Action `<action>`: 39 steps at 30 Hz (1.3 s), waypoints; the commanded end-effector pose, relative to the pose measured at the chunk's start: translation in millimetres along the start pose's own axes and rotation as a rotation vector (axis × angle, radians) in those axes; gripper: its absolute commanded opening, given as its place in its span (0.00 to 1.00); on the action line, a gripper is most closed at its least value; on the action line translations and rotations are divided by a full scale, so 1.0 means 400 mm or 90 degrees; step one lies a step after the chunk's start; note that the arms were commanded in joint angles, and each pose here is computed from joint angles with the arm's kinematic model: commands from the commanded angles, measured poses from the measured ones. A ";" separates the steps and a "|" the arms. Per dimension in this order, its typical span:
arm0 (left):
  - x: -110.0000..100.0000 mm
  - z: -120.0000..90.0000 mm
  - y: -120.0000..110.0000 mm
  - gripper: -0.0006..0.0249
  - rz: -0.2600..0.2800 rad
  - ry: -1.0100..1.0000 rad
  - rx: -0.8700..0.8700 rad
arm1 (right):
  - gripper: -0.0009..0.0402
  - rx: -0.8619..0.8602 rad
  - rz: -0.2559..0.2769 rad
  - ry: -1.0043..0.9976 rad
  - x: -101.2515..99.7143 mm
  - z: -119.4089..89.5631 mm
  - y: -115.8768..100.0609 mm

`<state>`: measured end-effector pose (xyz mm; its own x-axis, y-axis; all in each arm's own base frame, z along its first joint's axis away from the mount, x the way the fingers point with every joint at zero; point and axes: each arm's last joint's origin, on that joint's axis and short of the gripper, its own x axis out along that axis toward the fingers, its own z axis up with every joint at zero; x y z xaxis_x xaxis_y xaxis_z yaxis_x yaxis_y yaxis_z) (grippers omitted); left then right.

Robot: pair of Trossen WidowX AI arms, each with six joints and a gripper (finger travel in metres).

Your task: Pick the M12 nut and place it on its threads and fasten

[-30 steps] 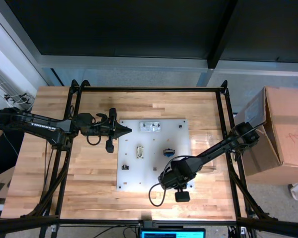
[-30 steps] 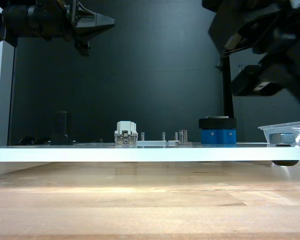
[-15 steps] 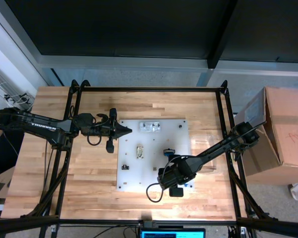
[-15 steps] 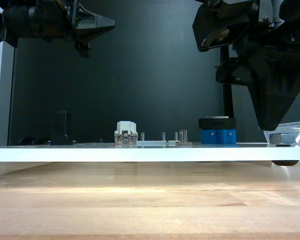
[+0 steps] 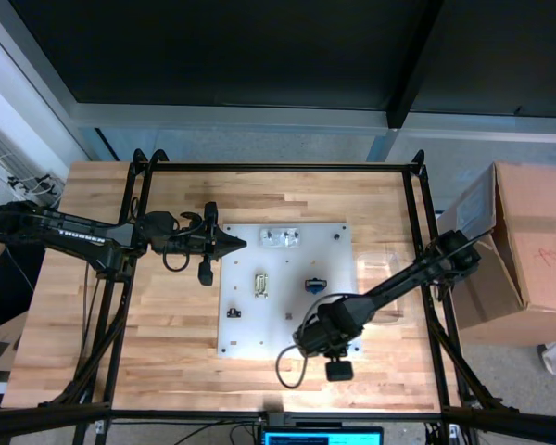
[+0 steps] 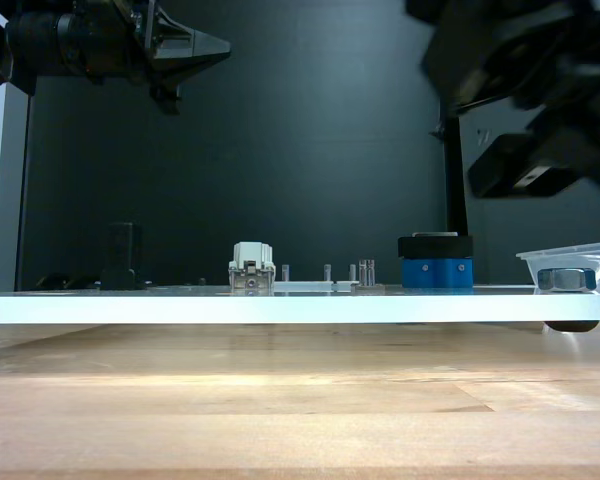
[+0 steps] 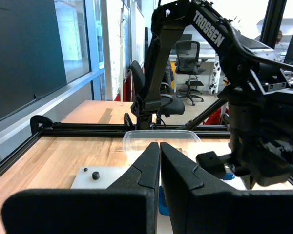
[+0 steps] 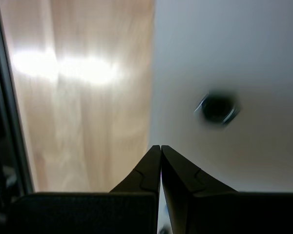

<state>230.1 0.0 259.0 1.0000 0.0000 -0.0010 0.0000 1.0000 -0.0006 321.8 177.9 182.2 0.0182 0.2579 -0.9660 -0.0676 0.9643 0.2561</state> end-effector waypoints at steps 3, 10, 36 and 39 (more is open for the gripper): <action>0.000 0.000 0.000 0.02 0.000 0.000 0.000 | 0.02 0.001 -0.016 -0.010 -0.004 0.001 -0.004; 0.000 0.000 0.000 0.02 0.000 0.000 0.000 | 0.02 0.013 -0.091 -0.042 -0.007 0.003 -0.013; 0.000 0.000 0.000 0.02 0.000 0.000 0.000 | 0.02 0.008 -0.045 -0.042 0.006 0.003 -0.001; 0.000 0.000 0.000 0.02 0.000 0.000 0.000 | 0.02 0.008 -0.049 -0.042 0.007 0.002 -0.002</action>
<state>230.0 0.0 258.9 1.0000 0.0000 -0.0010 0.0000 1.0000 -0.0006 323.1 177.8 179.8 0.0901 0.1929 -0.9771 -0.0509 0.9807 0.1889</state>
